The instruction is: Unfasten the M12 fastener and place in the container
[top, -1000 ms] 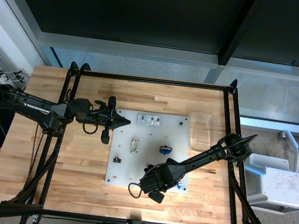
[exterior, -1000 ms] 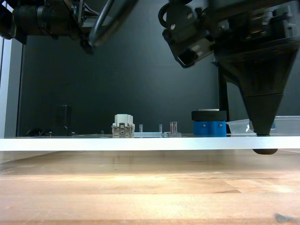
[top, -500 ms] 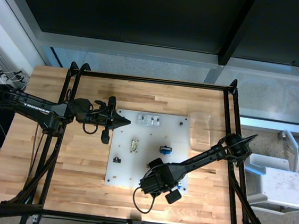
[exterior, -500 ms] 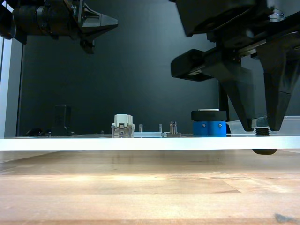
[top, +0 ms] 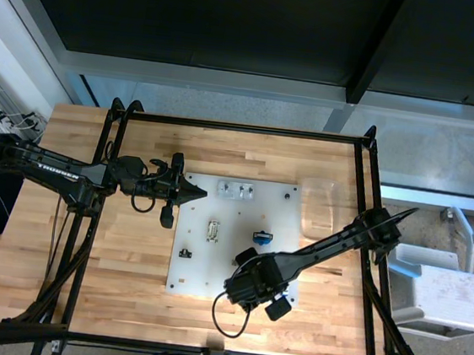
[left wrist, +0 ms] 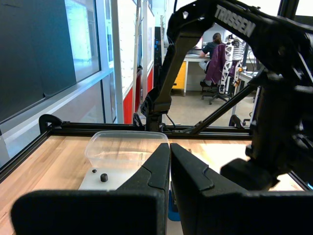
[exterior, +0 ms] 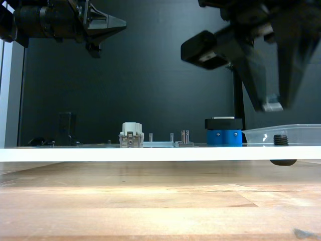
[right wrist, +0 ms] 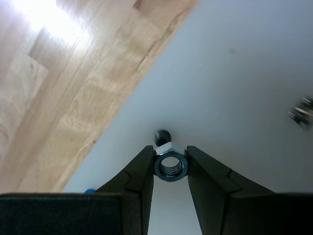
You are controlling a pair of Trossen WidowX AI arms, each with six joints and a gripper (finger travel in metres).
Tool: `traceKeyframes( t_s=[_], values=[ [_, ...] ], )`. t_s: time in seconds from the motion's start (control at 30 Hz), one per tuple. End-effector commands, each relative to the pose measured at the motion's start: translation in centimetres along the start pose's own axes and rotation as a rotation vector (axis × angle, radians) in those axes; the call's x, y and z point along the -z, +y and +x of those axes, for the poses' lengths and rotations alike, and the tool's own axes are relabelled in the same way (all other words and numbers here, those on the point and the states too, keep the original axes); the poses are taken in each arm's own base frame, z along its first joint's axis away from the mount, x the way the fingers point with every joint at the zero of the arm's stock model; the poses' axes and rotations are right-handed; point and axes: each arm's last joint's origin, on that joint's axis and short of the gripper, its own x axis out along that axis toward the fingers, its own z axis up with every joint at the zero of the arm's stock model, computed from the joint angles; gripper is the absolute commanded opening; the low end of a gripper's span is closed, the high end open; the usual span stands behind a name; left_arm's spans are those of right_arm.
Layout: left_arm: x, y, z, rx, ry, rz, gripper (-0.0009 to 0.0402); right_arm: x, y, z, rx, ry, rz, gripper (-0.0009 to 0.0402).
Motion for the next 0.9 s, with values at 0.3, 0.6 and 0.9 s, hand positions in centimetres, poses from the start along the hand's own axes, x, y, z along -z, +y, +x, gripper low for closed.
traceKeyframes(
  t_s=[0.3, 0.6, 0.9],
  values=[
    [0.0, 0.0, 0.0, 0.0, 0.0, 0.0, 0.0, 2.6, -3.5, -4.8, 0.047, -0.118, 0.467, 0.002],
    [0.0, 0.0, 0.0, 0.0, 0.0, 0.0, 0.0, 6.7, -5.5, -5.7, 0.064, -0.101, 0.478, 0.002],
    [0.0, 0.0, 0.0, 0.0, 0.0, 0.0, 0.0, 13.6, -7.4, -5.8, 0.085, -0.069, 0.535, 0.002]
  ],
)
